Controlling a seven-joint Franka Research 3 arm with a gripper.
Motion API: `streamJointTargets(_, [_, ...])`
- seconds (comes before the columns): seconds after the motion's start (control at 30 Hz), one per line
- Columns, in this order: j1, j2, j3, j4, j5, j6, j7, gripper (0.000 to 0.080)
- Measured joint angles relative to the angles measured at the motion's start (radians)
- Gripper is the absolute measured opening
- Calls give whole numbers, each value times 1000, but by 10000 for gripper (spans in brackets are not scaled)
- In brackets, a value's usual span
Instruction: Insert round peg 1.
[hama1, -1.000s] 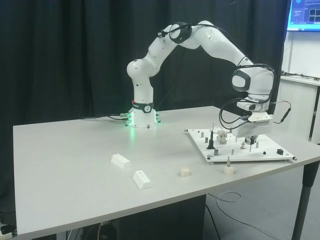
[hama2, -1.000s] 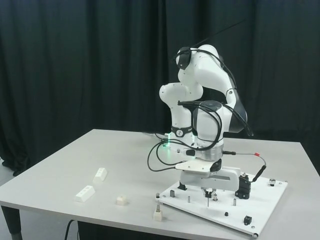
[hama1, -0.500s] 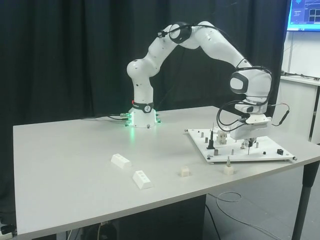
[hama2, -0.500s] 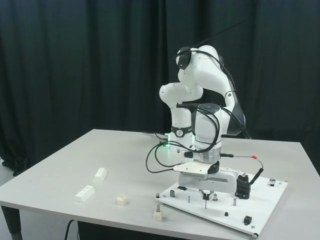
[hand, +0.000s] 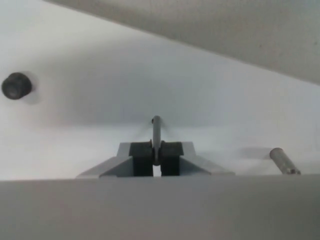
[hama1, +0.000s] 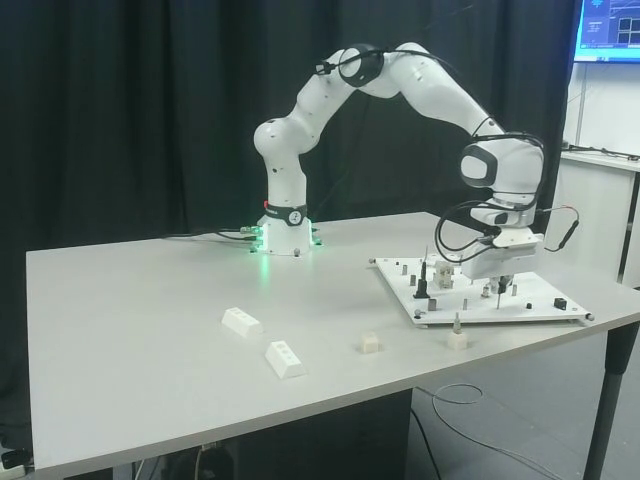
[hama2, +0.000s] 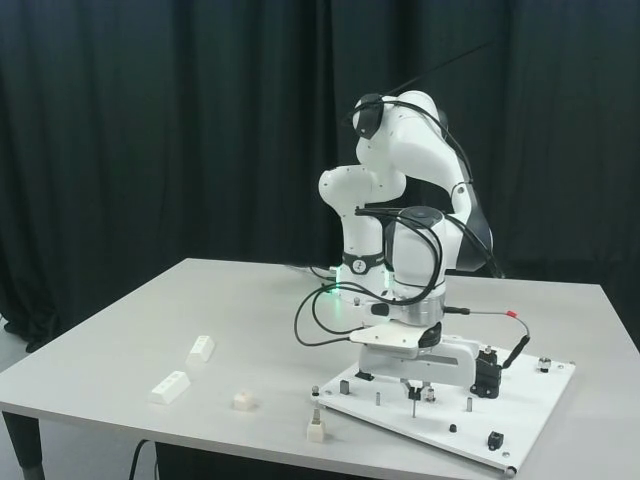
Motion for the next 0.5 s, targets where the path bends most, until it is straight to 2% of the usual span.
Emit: streamJointTargets(0.5, [7, 0, 0, -1, -4, 1, 6, 29])
